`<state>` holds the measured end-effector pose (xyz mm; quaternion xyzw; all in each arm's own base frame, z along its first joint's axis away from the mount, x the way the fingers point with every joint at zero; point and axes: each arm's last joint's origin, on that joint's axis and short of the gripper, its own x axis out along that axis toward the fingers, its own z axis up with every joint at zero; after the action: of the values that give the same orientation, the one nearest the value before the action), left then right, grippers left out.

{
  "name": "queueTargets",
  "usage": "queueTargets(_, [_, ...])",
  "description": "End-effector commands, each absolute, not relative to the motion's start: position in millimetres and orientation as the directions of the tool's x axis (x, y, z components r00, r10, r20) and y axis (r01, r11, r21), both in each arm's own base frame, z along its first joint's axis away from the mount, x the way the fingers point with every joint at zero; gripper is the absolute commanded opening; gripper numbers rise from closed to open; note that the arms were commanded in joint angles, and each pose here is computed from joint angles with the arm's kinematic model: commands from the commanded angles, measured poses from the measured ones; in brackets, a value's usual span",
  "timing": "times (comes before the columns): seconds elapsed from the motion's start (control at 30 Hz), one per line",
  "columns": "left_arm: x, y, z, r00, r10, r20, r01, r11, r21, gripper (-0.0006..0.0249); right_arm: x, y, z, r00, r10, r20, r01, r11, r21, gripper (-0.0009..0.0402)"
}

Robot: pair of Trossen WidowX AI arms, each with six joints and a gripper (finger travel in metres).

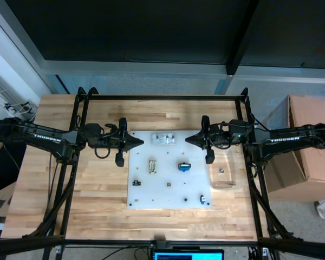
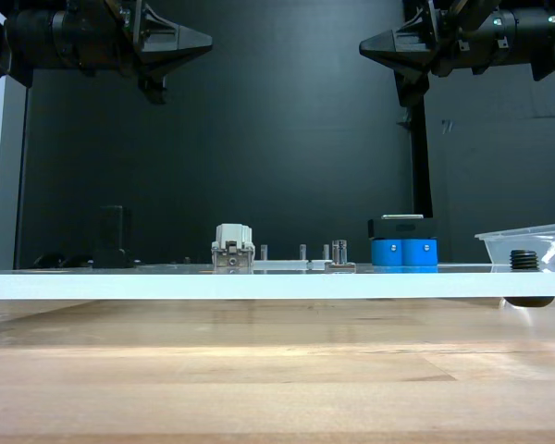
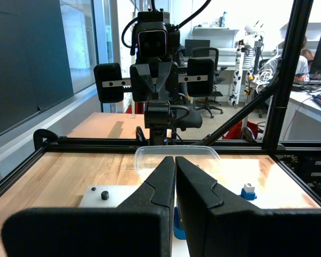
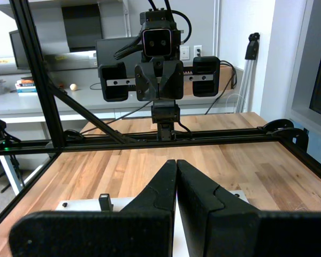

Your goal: Pick the M12 nut and place it on its threads and fasten

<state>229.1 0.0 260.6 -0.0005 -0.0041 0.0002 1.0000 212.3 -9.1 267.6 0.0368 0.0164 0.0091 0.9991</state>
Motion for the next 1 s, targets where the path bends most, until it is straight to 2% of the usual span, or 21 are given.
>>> queueTargets(0.03, [229.2,0.0,260.5,1.0000,0.000,0.008,0.000,1.0000,-0.001,0.0000,211,-9,268,0.997,0.022,-0.079,-0.016,0.997,0.075,0.0000])
queueTargets(0.2, [229.2,0.0,260.5,1.0000,0.000,0.008,0.000,1.0000,-0.001,0.0000,208,-8,275,0.953,0.034,-0.302,-0.017,0.998,0.060,0.0000])
queueTargets(0.4, [229.2,0.0,260.5,1.0000,0.000,0.008,0.000,1.0000,0.000,0.0000,195,-7,294,0.829,0.042,-0.558,-0.033,0.999,0.027,0.0000])
queueTargets(0.47, [229.2,0.0,260.5,1.0000,0.000,0.008,0.000,1.0000,-0.001,0.0000,189,-7,300,0.780,0.043,-0.624,-0.041,0.999,0.017,0.0000])
queueTargets(0.57, [229.2,0.0,260.5,1.0000,0.000,0.008,0.000,1.0000,0.000,0.0000,180,-6,309,0.720,0.047,-0.693,-0.044,0.999,0.023,0.0000])
queueTargets(0.63, [229.2,0.0,260.5,1.0000,0.000,0.008,0.000,1.0000,-0.001,0.0000,174,-6,313,0.678,0.049,-0.733,-0.064,0.998,0.008,0.0000])
queueTargets(0.73, [229.2,0.0,260.5,1.0000,0.000,0.008,0.000,1.0000,-0.001,0.0000,164,-5,314,0.603,0.053,-0.796,-0.129,0.991,-0.032,0.0000])
queueTargets(0.9, [229.2,0.0,260.5,1.0000,0.000,0.008,0.000,1.0000,-0.001,0.0000,149,-4,310,0.459,0.059,-0.886,-0.393,0.909,-0.143,0.0000])
queueTargets(0.93, [229.2,0.0,260.5,1.0000,0.000,0.008,0.000,1.0000,-0.001,0.0000,148,-4,309,0.442,0.060,-0.895,-0.429,0.890,-0.152,0.0000])
queueTargets(1.0, [229.2,0.0,260.5,1.0000,0.000,0.008,0.000,1.0000,-0.001,0.0000,147,-4,306,0.407,0.061,-0.911,-0.464,0.873,-0.148,0.0000])
